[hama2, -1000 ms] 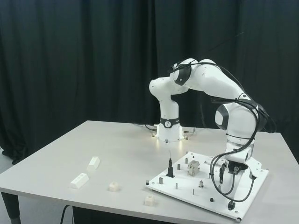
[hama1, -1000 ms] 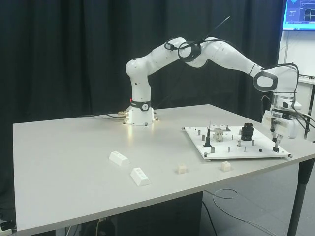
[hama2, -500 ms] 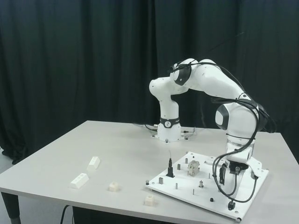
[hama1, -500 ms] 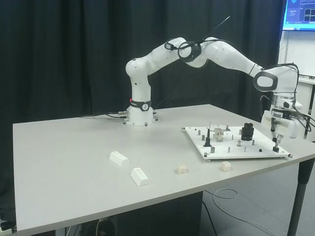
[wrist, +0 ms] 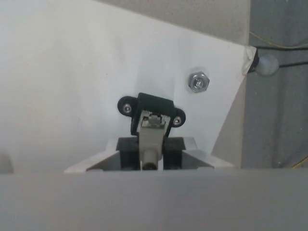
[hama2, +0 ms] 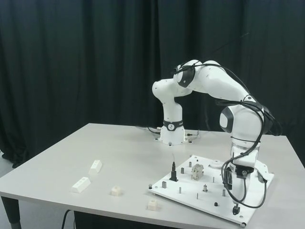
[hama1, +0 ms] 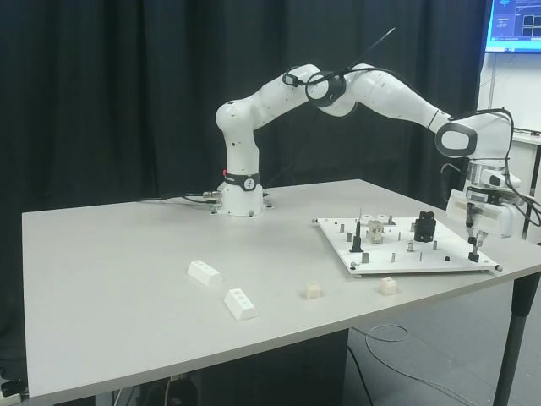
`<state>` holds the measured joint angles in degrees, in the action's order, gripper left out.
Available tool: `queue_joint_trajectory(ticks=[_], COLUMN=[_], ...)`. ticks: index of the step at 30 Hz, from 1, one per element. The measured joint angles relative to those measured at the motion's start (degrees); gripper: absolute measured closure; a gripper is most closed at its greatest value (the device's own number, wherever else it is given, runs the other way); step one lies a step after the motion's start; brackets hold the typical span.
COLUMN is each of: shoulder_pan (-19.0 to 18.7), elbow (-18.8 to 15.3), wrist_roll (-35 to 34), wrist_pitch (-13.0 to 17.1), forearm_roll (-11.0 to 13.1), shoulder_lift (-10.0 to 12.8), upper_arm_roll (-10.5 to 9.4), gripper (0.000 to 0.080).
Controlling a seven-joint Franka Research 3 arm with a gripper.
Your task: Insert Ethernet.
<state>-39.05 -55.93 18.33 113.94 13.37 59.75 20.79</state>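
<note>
Gripper point(wrist: 153, 166) fingers clamp the Ethernet plug point(wrist: 152, 134) upright, nose at the black socket point(wrist: 151, 111) near the board's point(wrist: 72, 72) corner, aligned for insertion.

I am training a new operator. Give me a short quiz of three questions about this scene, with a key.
1. True or false: the socket is white.
2. Over which part of the board does the gripper hang? A) near a corner B) its middle C) the edge nearest the arm's base
3. Fill in: ____ small blocks lie on the table, off the board.
Key: 1 false; 2 A; 3 four.
</note>
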Motion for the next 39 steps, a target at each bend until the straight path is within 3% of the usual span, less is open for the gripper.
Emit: queue_joint_trajectory(ticks=[11,39], shoulder_pan=[0.1,0.4], elbow=[0.2,0.4], wrist_roll=[0.0,-15.1], wrist_pitch=[-0.1,-0.6], forearm_roll=[0.0,0.6], shoulder_lift=[0.1,0.5], upper_arm_roll=[0.02,0.02], gripper=[0.0705,0.0706])
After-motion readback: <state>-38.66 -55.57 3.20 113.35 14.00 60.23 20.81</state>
